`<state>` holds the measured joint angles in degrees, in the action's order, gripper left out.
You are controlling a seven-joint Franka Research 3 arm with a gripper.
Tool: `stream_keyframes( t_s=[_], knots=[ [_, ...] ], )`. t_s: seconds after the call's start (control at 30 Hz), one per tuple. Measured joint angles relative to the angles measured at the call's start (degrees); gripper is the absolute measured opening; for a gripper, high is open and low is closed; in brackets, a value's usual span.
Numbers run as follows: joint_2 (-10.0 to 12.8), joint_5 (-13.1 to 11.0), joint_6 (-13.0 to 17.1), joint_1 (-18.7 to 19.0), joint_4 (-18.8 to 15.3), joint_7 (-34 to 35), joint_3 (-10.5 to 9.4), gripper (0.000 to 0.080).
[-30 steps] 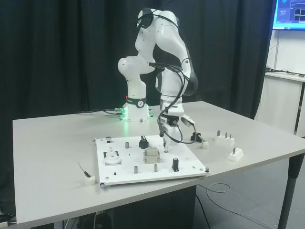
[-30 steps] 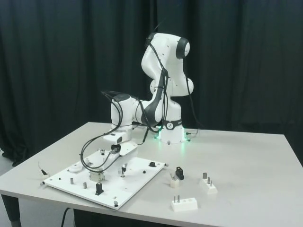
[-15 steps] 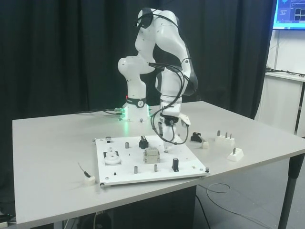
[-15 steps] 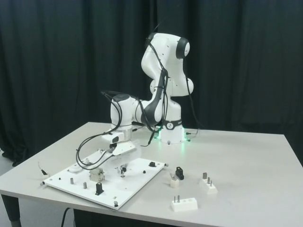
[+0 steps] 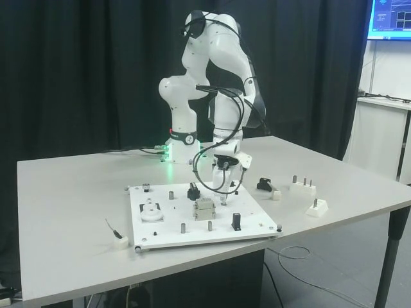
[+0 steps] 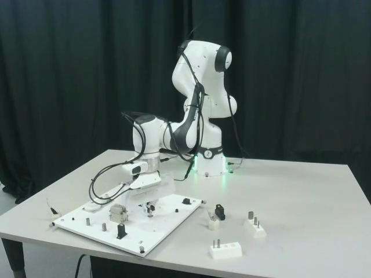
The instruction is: Insert BNC.
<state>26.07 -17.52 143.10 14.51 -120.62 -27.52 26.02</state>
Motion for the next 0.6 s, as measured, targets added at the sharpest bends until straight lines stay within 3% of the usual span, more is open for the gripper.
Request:
stream_keyframes(
  t_s=[0.6],
  knots=[
    [0.0,-1.0,0.0,-0.1,0.0,14.7,0.02,0.012]
  ],
)
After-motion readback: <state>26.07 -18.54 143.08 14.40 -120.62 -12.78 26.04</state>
